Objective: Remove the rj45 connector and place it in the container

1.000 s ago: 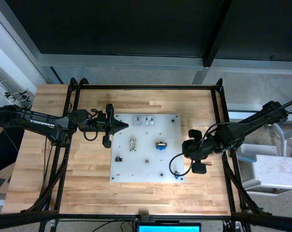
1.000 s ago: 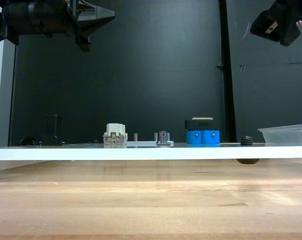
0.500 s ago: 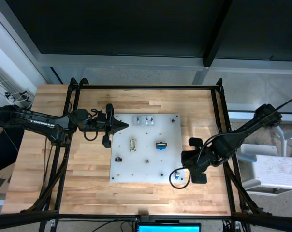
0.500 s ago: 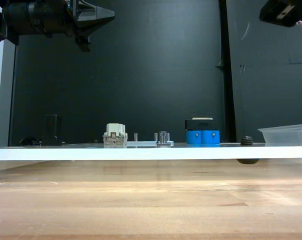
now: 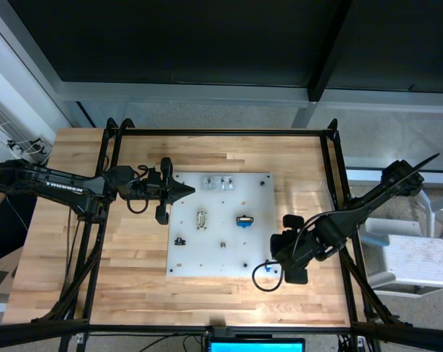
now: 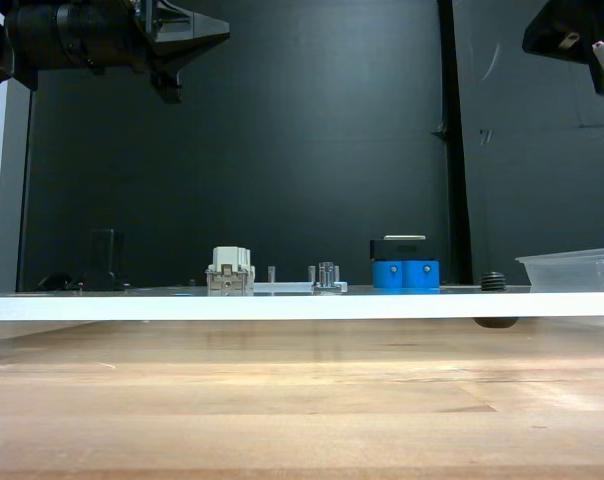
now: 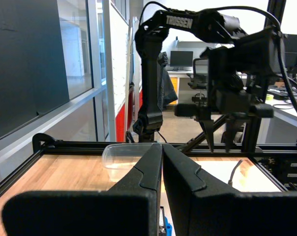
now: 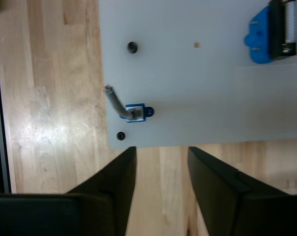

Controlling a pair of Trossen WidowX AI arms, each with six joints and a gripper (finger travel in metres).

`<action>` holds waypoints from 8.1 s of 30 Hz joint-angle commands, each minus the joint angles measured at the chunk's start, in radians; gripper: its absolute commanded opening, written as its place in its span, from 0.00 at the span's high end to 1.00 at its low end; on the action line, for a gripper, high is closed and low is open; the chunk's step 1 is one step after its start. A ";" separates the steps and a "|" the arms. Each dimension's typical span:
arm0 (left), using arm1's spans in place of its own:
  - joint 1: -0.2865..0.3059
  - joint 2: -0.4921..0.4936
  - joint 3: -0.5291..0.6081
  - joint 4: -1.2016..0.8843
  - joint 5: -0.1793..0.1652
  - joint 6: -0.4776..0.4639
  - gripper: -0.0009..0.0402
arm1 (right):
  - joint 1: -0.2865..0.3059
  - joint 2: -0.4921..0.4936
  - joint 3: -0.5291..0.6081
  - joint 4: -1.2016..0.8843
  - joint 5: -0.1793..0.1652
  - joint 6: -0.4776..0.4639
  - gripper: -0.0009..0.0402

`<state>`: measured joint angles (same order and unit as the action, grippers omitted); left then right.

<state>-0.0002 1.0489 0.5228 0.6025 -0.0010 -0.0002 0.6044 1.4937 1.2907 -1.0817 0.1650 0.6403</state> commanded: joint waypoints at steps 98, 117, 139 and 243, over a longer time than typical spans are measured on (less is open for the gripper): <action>0.000 0.000 0.000 0.000 0.000 0.000 0.98 | 0.007 0.137 -0.196 0.347 0.043 -0.046 0.74; 0.000 0.000 0.000 0.000 0.000 0.000 0.98 | 0.010 0.137 -0.190 0.349 0.043 -0.048 0.98; 0.000 0.000 0.000 0.000 0.000 0.000 0.98 | 0.004 -0.020 -0.112 0.198 0.043 -0.046 0.98; 0.000 0.000 0.000 0.000 0.000 0.000 0.98 | -0.490 -0.583 -0.554 -0.161 0.000 -0.391 0.41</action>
<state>-0.0002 1.0489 0.5224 0.6025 -0.0010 -0.0006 0.1146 0.9100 0.7364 -1.2438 0.1650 0.2493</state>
